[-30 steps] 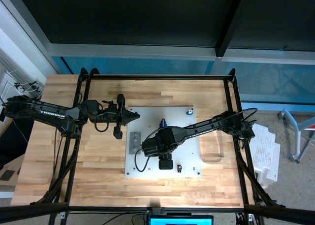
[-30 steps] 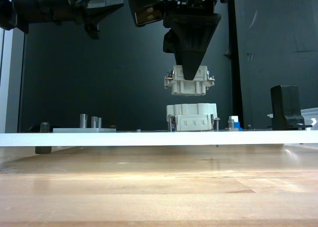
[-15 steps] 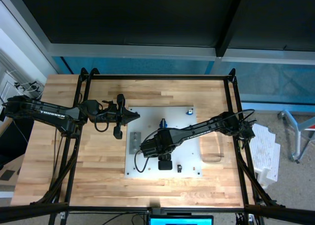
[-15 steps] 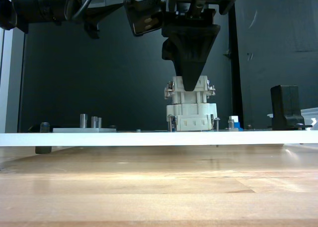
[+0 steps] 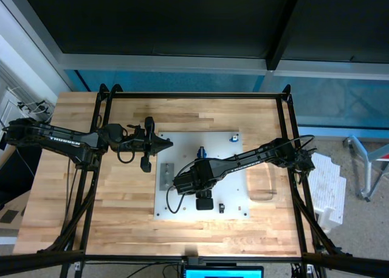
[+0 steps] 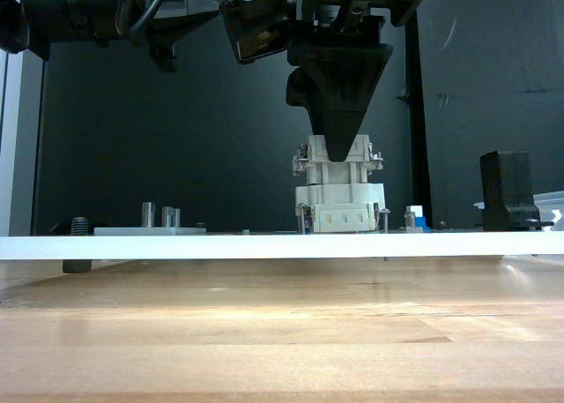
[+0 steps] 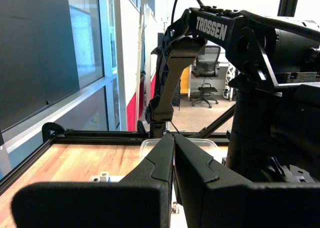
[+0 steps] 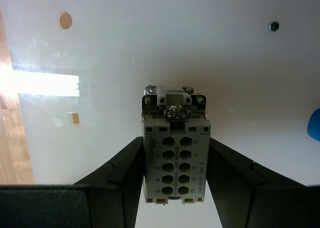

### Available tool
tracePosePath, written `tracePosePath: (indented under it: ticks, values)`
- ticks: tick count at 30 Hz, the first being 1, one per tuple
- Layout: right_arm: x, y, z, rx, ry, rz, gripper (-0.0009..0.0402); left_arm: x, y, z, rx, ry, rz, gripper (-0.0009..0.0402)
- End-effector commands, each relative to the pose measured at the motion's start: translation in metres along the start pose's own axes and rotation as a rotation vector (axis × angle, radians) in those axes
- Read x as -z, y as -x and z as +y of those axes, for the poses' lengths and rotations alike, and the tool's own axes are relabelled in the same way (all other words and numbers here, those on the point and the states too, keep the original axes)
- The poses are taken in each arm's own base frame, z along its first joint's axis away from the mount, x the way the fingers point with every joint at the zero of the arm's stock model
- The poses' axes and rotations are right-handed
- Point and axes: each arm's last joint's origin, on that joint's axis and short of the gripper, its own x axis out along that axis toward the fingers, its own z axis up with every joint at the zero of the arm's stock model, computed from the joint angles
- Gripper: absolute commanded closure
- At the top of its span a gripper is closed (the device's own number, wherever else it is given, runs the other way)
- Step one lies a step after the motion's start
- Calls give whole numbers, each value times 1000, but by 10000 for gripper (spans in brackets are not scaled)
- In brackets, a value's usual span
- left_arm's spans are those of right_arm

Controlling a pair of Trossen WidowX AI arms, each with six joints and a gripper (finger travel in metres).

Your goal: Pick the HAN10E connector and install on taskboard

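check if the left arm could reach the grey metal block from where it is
Probably yes. The left gripper, shut, hovers by the white plate's far left edge, nothing between it and the grey block; the right gripper holds the connector further right.

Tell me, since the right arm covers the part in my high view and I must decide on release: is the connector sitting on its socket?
Observer: In the low view the connector rests on top of the beige socket, touching it.
Operator: Is the right gripper gripping it?
Observer: Yes. Its wrist view shows the right gripper shut on the two long sides.
Operator: And the left gripper?
Observer: The left gripper is shut and empty, held in the air by the far left corner of the board.
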Motion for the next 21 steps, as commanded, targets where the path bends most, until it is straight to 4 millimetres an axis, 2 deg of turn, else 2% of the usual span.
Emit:
tracePosePath:
  ticks: [1, 21]
  values:
    - [0, -1, 0, 0, 2, 2, 354, 0, 0, 0, 0, 0, 0, 392]
    - [0, -10, 1, 0, 1, -1, 354, 0, 0, 0, 0, 0, -1, 392]
